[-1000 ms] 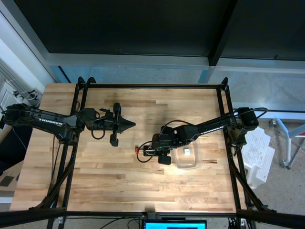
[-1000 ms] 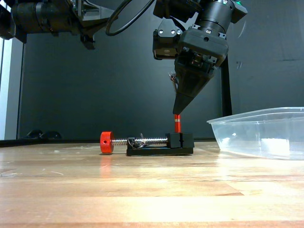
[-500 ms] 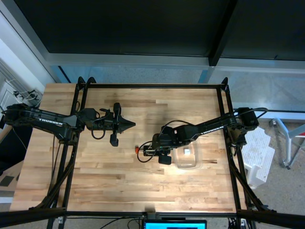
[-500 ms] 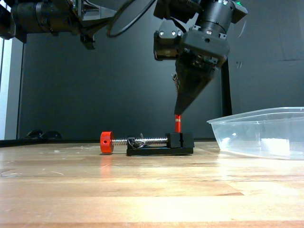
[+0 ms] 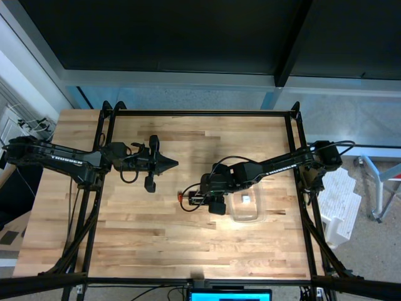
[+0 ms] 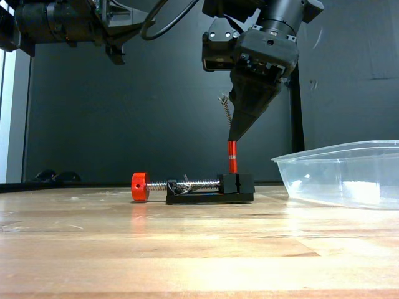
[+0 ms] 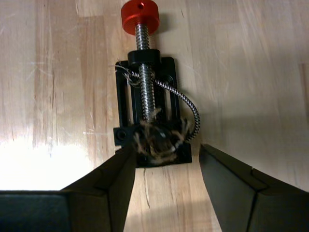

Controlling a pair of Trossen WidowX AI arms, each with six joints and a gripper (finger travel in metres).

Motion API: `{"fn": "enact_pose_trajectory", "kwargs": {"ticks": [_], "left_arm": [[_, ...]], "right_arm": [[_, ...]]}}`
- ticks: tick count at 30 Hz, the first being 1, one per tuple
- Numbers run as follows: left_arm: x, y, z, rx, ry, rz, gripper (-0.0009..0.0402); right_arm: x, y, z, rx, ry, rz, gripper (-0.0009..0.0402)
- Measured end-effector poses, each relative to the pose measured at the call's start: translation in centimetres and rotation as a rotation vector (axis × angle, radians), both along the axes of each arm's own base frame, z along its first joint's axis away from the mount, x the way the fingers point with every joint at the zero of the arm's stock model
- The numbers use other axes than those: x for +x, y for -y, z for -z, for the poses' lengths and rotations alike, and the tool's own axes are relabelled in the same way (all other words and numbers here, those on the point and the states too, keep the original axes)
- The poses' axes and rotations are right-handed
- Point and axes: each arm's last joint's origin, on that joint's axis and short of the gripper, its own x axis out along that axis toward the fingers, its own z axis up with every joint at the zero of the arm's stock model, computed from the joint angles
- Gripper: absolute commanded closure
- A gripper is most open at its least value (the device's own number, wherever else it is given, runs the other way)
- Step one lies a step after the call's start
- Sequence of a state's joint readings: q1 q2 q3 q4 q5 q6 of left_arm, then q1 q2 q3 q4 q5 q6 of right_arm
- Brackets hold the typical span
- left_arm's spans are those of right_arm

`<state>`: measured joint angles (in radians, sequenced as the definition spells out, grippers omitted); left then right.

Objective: Pick the RCA connector and install on taskboard

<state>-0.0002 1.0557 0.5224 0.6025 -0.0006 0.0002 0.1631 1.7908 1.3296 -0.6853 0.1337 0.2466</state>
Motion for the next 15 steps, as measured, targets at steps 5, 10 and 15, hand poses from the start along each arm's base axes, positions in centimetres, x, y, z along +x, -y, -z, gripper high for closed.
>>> {"fn": "enact_pose_trajectory", "kwargs": {"ticks": [5, 10, 15], "left_arm": [[0.0, 0.0, 0.0, 0.000, 0.000, 0.000, 0.0393], [0.0, 0.0, 0.0, 0.000, 0.000, 0.000, 0.0393], [0.0, 0.0, 0.0, 0.000, 0.000, 0.000, 0.0393]], "right_arm": [[-0.9, 0.1, -0.9, -0.003, -0.024, -0.005, 0.0197], [-1.2, 0.1, -1.4, -0.006, -0.024, -0.018, 0.0197], [-1.3, 0.0, -1.4, -0.006, -0.023, -0.022, 0.0197]]}}
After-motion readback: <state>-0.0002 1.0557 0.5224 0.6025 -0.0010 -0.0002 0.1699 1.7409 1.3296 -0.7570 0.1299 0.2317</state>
